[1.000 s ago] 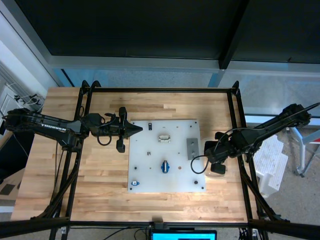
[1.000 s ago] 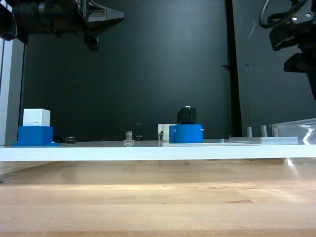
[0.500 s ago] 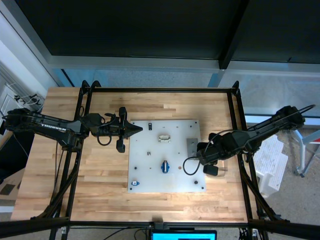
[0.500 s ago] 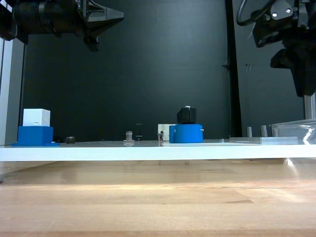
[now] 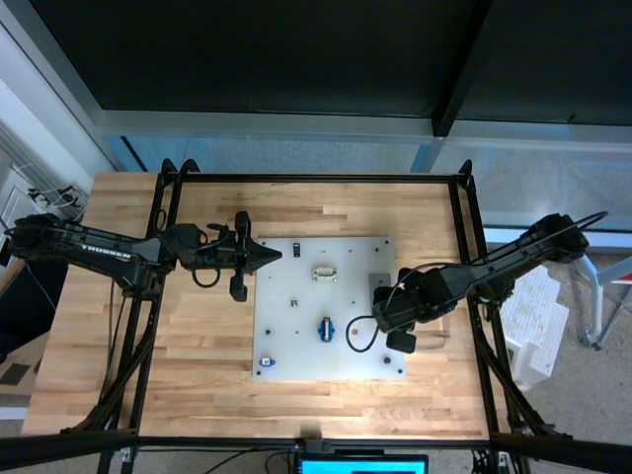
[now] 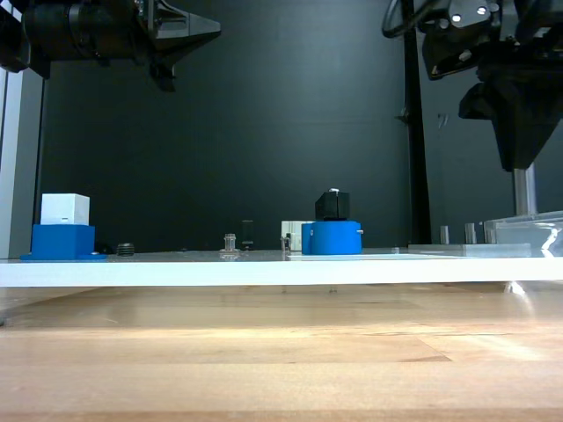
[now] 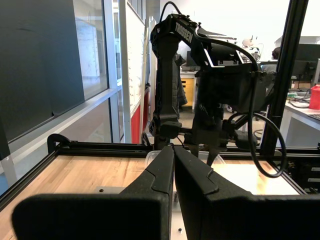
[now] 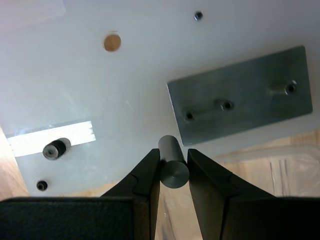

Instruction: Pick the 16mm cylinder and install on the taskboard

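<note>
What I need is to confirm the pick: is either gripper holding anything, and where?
The right gripper, over the taskboard, pinches the 16mm cylinder by its round side, near one end. The left gripper, shut above the taskboard's left edge, holds nothing.

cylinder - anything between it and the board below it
Nothing visible: the right end effector holds the cylinder above the taskboard beside the grey block. The left end effector hovers shut by the board's left edge.

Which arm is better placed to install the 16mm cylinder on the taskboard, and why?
Right. The right gripper holds the 16mm cylinder above the taskboard, near its grey metal block; the left gripper hovers shut and empty by the board's left edge.
</note>
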Robot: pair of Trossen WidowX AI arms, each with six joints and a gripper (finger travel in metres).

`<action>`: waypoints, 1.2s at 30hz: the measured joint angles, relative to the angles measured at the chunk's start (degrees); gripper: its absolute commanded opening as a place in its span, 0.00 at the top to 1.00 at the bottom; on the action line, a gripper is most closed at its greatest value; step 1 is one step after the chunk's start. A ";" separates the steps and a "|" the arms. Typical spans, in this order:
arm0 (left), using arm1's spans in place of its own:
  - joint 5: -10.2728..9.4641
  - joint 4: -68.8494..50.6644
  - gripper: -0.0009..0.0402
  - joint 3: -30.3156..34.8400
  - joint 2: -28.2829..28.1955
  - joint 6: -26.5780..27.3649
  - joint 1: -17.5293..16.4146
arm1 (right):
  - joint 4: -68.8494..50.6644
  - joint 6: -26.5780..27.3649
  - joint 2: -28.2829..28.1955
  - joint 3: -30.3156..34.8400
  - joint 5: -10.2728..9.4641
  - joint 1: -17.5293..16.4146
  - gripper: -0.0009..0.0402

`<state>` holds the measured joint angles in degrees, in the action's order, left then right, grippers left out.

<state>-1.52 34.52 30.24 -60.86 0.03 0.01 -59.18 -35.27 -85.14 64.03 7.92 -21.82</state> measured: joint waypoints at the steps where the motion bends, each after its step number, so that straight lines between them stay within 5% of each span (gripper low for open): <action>1: 0.00 0.00 0.98 0.00 0.00 0.00 0.00 | 0.09 0.00 -0.46 0.35 0.00 0.09 0.97; 36: 0.00 0.00 0.98 0.00 0.00 0.00 0.00 | 2.93 0.26 -15.50 13.11 0.00 1.97 0.97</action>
<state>-1.52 34.52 30.24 -60.86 0.03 0.01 -56.25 -35.00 -100.64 77.14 7.92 -19.86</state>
